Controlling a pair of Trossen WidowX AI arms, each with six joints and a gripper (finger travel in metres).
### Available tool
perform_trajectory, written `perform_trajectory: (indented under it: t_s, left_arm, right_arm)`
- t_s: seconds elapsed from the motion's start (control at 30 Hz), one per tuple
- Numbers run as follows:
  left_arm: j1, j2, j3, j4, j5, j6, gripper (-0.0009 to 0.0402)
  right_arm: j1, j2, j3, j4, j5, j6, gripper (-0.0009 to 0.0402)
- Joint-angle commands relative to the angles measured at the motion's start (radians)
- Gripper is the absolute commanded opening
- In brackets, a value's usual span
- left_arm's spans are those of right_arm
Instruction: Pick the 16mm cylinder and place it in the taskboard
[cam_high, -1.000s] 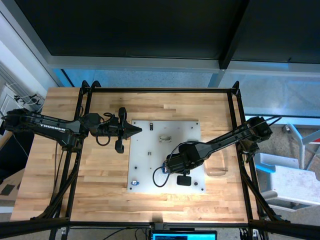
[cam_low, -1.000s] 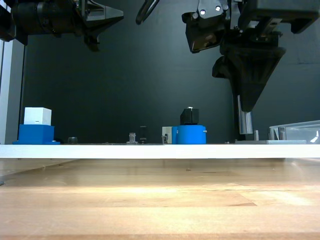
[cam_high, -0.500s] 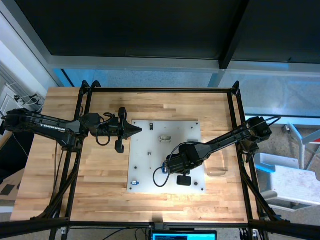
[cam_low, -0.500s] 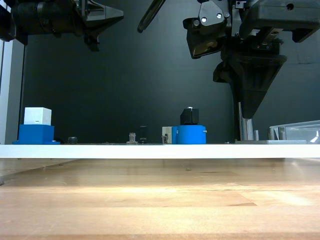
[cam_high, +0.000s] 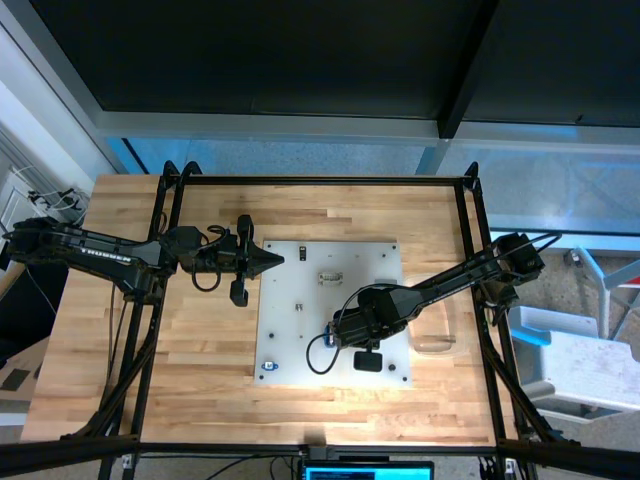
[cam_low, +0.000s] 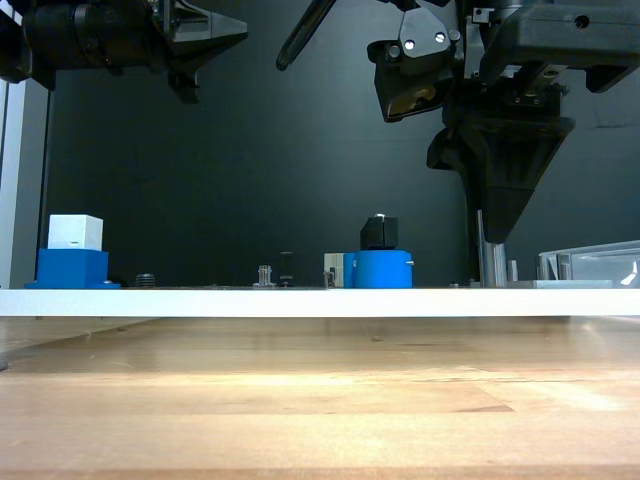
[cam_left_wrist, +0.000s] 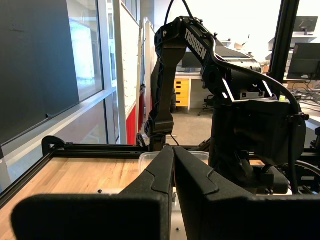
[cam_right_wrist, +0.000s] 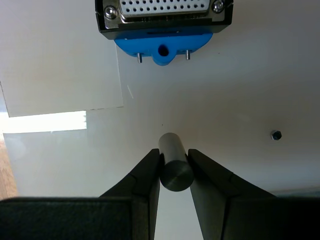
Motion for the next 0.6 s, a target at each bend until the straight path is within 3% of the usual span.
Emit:
perform_trajectory:
  t_s: [0.03,0.6]
  left_arm:
    - [0.0,0.0,0.0,0.0,0.0,0.0,0.0]
    - [0.0,0.0,0.0,0.0,0.0,0.0,0.0]
  right_arm:
    - [0.0,-0.001,0.0,-0.001,0.001,0.0,0.0039]
    - [0.0,-0.001,-0.007,0.012,0.0,0.0,0.0039]
